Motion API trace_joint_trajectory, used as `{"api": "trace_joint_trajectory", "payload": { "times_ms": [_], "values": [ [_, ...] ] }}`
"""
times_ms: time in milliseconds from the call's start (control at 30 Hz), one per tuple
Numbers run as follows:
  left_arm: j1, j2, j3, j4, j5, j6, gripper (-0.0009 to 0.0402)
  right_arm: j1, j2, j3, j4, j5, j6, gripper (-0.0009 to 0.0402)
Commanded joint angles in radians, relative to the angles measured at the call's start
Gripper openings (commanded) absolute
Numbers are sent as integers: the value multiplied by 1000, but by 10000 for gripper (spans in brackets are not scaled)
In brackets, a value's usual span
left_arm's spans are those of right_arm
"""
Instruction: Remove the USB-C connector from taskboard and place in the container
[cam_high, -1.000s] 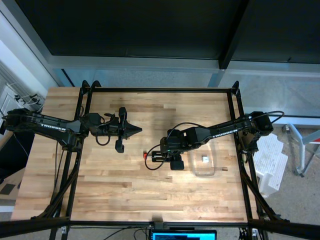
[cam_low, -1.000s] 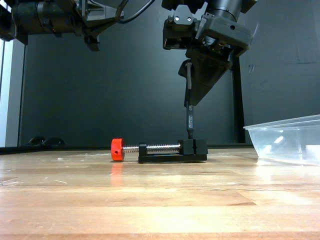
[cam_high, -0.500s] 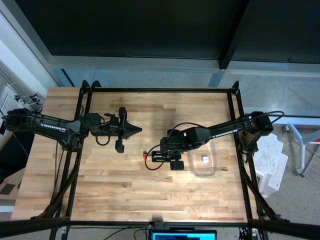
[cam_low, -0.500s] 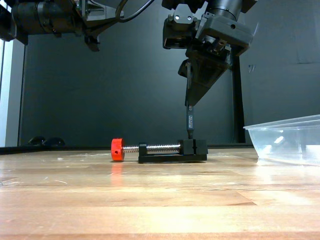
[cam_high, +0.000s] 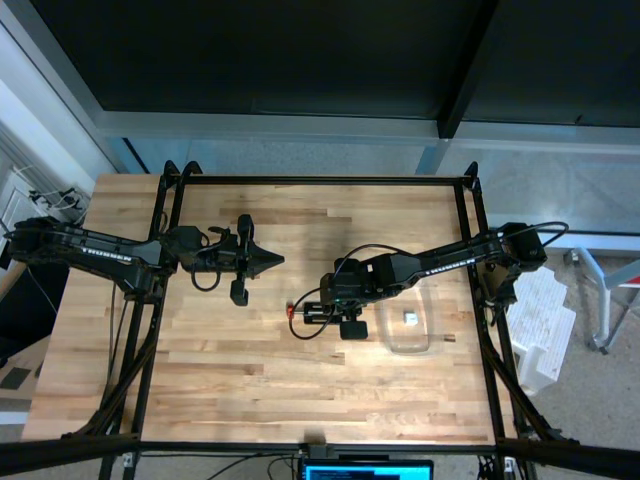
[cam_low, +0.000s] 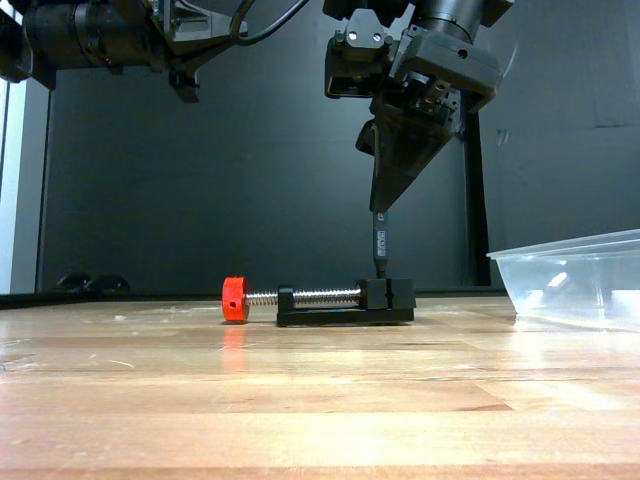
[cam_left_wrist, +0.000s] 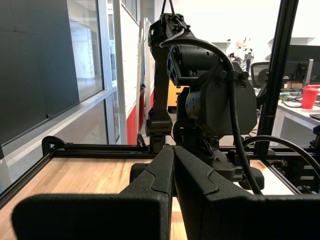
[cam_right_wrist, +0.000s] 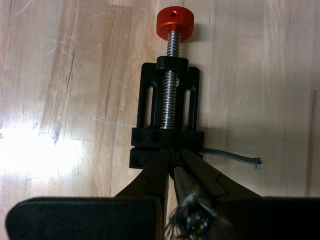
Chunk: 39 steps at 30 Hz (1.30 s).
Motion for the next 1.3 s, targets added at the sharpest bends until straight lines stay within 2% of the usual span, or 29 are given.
{"api": "trace_joint_trajectory", "payload": {
  "times_ms": [33,400,800,1100,1300],
  "values": [
    [0,0,0,0,0,0,0,-1,0,0,0,0,-2,2],
    [0,0,0,0,0,0,0,-3,-3,8,-2,0,-10,0],
    [0,0,0,0,0,0,0,-6,-11,75,-73,0,-18,0],
    [0,0,0,0,0,0,0,-6,-24,74,-82,-2,-18,0],
    [0,0,0,0,0,0,0,14,-82,38,-89,-2,-7,0]
  ]
}}
